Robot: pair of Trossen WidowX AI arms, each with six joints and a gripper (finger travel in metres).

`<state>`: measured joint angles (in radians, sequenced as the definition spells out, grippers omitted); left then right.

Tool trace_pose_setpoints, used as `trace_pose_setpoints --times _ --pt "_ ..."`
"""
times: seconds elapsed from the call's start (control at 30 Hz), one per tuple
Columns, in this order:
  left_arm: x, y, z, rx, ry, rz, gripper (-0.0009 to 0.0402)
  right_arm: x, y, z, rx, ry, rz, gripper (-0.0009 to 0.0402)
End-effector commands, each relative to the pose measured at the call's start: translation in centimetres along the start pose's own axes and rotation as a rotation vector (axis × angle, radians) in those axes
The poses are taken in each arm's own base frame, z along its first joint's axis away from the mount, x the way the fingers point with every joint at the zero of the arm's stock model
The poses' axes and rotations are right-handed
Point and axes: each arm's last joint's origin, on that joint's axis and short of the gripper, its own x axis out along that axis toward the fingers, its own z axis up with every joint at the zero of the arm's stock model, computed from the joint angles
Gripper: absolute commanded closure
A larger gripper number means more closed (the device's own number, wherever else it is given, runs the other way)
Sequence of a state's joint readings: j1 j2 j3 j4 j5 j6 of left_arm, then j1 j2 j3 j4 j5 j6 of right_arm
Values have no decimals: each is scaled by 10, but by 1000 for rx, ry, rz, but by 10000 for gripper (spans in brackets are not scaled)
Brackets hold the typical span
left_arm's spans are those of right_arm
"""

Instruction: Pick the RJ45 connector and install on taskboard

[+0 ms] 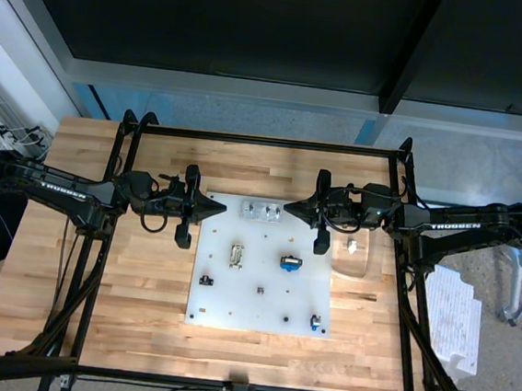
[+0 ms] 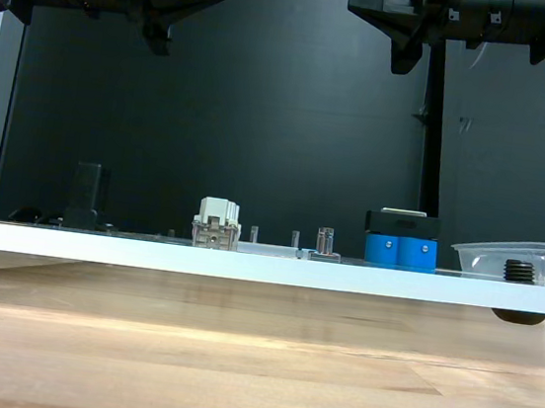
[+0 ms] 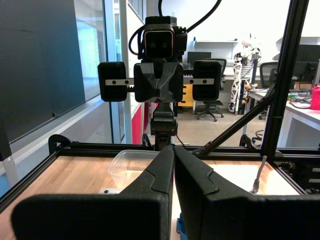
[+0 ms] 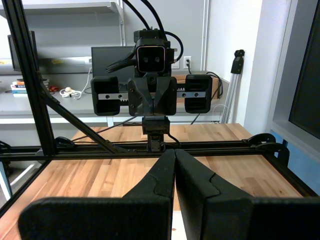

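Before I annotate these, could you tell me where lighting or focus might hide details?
High view: even light, white taskboard bright yet readable; left gripper and right gripper hang near its far edge, shut. Low view: black backdrop leaves both dark grippers low-contrast; near wood looks soft. Wrist views: the close fingers are dark, featureless shapes.

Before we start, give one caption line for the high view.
Left end effector and right end effector, both shut, face each other high over the far edge of the white taskboard.
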<state>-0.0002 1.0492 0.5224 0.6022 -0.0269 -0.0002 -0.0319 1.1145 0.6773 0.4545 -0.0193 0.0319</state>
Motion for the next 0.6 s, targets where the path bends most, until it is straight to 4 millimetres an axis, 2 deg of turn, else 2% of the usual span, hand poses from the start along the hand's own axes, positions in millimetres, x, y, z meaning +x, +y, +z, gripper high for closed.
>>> trace_pose_setpoints --times 0.03,0.6 --pt "0 0 0 0 -1 0 393 0 0 -2 1 5 1 393" --pt "0 0 0 0 -1 0 393 -1 1 0 10 -27 6 393"
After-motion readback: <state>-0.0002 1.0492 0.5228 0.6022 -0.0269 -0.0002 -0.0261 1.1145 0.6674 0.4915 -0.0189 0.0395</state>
